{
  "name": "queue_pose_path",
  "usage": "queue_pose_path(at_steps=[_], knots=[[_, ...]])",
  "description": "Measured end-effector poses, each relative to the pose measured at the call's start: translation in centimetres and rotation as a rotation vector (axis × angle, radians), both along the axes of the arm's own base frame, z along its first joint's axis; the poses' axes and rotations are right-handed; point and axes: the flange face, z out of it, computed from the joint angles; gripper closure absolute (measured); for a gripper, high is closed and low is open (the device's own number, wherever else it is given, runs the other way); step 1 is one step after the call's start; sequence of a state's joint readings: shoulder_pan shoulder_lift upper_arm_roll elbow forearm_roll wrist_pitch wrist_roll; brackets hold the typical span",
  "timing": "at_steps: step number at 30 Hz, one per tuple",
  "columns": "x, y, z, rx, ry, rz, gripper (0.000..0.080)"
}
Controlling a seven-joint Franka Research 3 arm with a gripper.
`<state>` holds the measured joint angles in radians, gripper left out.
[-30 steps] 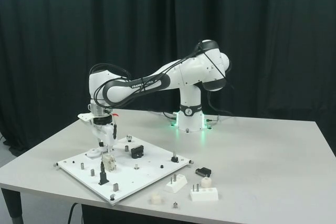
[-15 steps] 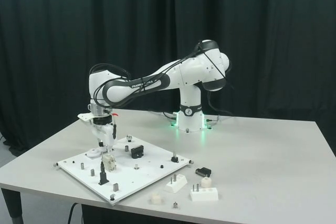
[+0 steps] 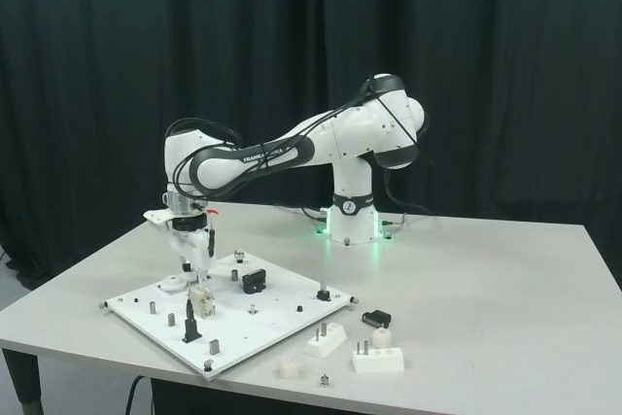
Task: Insert medium gear.
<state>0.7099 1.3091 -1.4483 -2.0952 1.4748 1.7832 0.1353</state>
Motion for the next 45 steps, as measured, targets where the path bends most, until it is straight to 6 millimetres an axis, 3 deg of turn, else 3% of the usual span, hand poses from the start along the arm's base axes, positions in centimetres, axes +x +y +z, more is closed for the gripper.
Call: queue_pose_path(at_steps=[23,45], knots=[[0.7,0.0,0.4,-0.011,-0.029,0.002,0.0003],[0.3,-0.1,4.1,-0.041,0.037,0.032,0.0003]])
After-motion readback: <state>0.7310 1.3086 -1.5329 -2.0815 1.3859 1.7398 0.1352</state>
